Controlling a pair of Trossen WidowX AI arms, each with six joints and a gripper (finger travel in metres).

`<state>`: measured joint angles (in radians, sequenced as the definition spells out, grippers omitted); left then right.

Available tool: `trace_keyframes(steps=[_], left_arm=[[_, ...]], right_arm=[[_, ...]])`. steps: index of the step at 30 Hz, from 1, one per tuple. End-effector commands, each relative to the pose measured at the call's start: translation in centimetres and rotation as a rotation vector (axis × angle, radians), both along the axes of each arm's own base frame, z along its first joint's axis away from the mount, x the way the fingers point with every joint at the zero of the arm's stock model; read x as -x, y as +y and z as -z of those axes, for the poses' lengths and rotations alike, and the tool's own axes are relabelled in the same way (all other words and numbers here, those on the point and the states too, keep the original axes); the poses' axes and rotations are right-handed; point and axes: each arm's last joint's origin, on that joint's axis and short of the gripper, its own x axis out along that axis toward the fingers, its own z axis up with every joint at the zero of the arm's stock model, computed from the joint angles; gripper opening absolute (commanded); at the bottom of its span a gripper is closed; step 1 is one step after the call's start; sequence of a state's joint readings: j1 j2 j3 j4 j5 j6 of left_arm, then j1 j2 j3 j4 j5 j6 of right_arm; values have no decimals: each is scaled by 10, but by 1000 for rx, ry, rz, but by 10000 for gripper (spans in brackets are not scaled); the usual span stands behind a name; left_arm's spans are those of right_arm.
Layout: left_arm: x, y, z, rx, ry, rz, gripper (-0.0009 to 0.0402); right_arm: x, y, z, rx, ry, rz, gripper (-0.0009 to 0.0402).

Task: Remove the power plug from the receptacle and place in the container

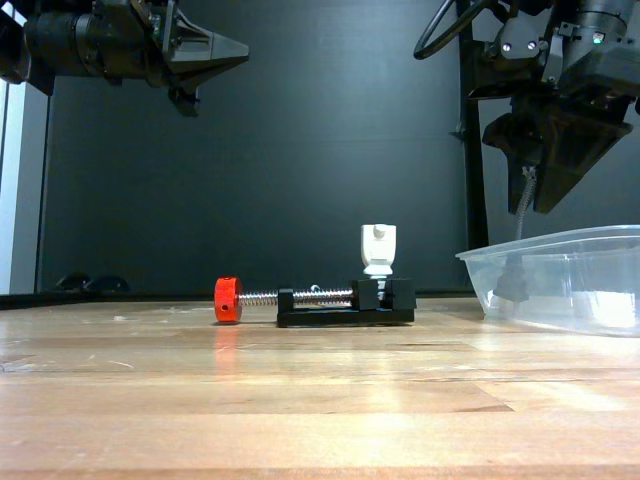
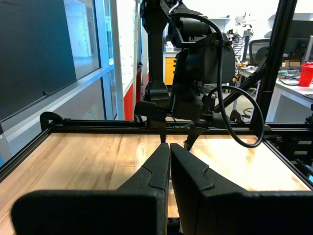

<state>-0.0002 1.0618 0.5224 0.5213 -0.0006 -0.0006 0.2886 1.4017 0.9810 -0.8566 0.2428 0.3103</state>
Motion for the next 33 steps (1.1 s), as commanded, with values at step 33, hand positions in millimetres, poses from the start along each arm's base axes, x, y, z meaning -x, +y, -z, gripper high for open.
trace_keyframes(steps=[33], left_arm=[[0,0,0,0,0,0,0]], right_arm=[[18,-15,-62,-45,-130,21,219]])
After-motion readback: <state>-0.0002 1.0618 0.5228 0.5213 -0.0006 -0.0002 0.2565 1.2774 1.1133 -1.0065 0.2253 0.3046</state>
